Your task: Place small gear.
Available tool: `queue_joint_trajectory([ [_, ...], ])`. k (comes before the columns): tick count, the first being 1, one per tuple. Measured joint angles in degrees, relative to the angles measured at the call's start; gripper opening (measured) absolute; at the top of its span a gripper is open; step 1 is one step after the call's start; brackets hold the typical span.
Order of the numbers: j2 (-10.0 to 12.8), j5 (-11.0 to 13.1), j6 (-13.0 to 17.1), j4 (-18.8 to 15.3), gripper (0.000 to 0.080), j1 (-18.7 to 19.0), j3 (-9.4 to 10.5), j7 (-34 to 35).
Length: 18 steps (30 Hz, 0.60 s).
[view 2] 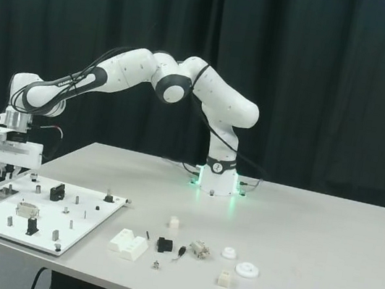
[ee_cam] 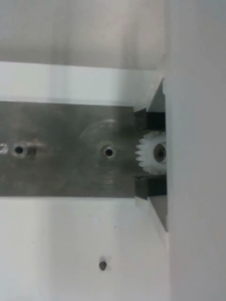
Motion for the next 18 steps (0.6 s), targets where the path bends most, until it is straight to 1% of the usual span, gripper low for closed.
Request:
queue_joint_trajectory([
  [5,-0.1,0.0,-1.0,0.1,0.0196,0.3,0.0,0.0],
  [8,-0.3,0.0,-2.5,0.1,0.0196,0.6,0.0,0.0],
  [13,-1.1,0.0,-6.1,0.0,0.0196,1.3,0.0,0.0],
  [18,-2.3,0.0,-10.5,-0.7,0.0196,2.2,-0.02,0.1],
])
